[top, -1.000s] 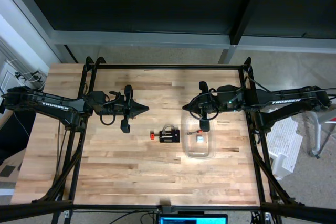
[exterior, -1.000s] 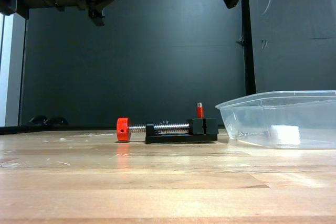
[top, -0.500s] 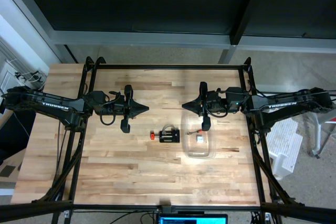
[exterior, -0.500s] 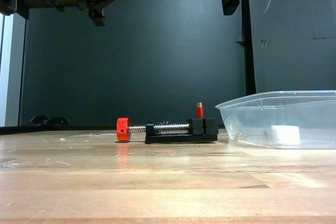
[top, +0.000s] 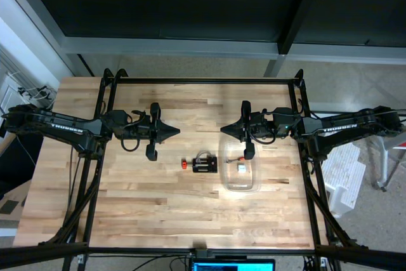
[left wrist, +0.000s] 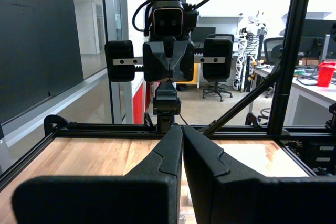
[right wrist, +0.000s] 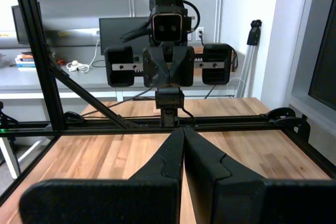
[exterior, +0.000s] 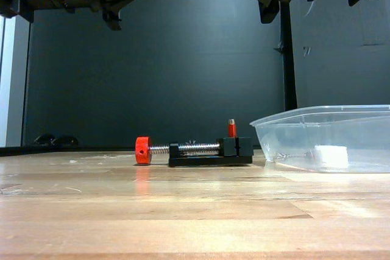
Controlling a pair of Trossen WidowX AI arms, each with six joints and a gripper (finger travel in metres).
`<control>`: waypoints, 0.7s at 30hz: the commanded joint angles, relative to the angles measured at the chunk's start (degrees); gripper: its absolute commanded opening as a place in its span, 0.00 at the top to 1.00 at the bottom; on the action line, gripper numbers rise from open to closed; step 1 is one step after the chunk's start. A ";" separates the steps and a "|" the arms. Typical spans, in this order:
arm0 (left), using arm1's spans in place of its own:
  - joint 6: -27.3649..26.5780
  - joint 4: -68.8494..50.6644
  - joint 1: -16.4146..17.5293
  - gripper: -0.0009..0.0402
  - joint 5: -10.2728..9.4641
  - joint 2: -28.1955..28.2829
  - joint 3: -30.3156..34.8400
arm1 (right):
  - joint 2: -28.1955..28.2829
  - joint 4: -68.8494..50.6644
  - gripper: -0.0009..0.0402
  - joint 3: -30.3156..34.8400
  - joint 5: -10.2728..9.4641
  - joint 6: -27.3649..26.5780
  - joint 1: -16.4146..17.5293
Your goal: Remove the RCA connector from the receptacle and place in the container
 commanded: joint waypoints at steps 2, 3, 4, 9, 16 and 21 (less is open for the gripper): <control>0.00 0.00 0.02 0.98 0.02 0.02 0.02 | 0.07 0.09 0.98 -0.57 0.02 0.09 0.00; 0.00 0.00 0.02 0.98 0.02 0.02 0.02 | 0.07 0.37 0.98 -0.74 0.02 0.13 0.00; 0.00 0.00 0.00 0.98 0.02 0.02 0.02 | 0.07 0.90 0.98 -0.96 0.02 0.22 0.00; 0.00 0.00 0.02 0.98 0.02 0.02 0.02 | 0.07 3.30 0.98 -1.79 0.07 0.31 0.00; 0.00 0.00 0.00 0.98 0.02 0.02 0.02 | 0.17 3.30 0.98 -1.90 -0.17 0.04 -1.05; 0.00 0.00 0.00 0.98 0.02 0.02 0.02 | 0.15 3.41 0.98 -2.14 -1.53 0.07 -2.86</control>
